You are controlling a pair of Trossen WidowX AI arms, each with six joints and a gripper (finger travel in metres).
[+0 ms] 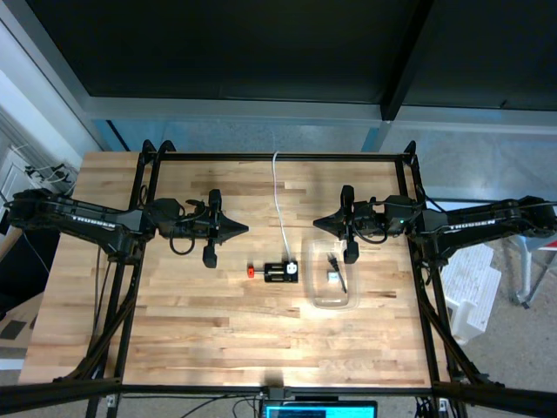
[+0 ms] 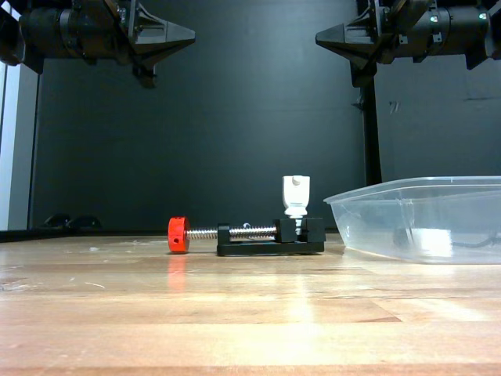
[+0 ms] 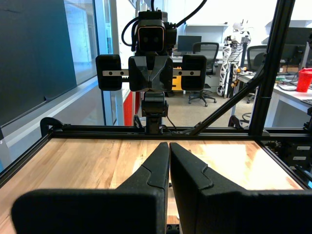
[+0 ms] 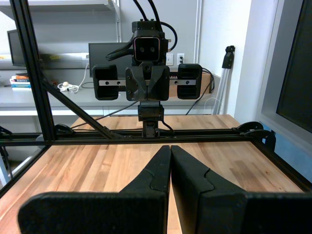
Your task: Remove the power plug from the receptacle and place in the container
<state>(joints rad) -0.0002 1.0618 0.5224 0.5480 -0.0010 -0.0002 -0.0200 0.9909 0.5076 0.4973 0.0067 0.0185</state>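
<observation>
Two pairs of jaws, both closed: the left gripper and right gripper hang high over the table, facing each other. One power plug, black with a thin lead, lies inside the one clear container. One white receptacle stands upright in one black vise.

Left gripper and right gripper high over table, fingers together, tips facing, open gap between. Under gap: low vise, receptacle standing up from it. White cable runs to far edge. Container just right of vise, open-topped. Near half of table bare.
</observation>
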